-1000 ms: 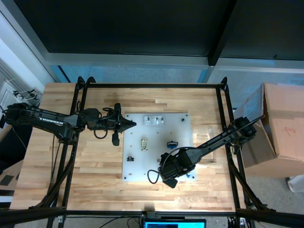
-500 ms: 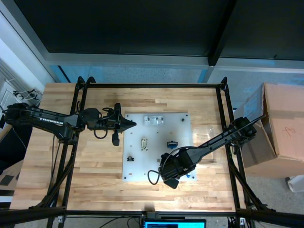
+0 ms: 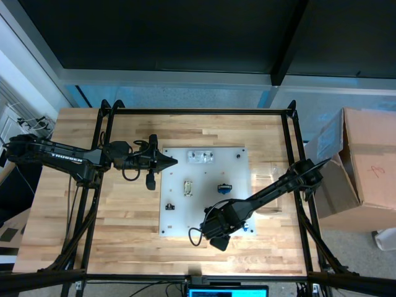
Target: Unfasten the M12 nut and place it in the container
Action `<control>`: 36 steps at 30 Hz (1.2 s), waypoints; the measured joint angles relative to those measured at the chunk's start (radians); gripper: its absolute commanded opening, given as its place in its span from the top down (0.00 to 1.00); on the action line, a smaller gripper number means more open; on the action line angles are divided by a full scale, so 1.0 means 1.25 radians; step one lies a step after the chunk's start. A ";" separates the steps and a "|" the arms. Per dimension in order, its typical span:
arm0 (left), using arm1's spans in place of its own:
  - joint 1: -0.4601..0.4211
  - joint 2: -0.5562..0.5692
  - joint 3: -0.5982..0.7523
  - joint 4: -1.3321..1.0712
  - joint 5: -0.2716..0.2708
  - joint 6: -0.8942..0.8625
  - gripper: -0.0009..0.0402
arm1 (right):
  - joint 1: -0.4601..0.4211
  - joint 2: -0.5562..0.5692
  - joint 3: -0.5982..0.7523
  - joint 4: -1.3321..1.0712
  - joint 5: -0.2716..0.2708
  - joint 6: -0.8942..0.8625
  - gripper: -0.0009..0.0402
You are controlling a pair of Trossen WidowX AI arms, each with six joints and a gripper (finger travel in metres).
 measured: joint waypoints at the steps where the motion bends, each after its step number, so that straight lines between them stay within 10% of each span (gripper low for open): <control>1: 0.000 0.000 0.000 0.000 0.000 0.000 0.98 | 0.000 0.002 0.000 0.002 0.001 -0.002 0.40; 24: 0.000 0.000 0.000 0.000 0.000 0.000 0.98 | -0.002 0.002 -0.003 -0.005 0.022 -0.032 0.95; 36: 0.000 0.000 0.000 0.000 0.000 0.000 0.98 | -0.002 0.002 -0.003 -0.002 0.022 -0.394 0.95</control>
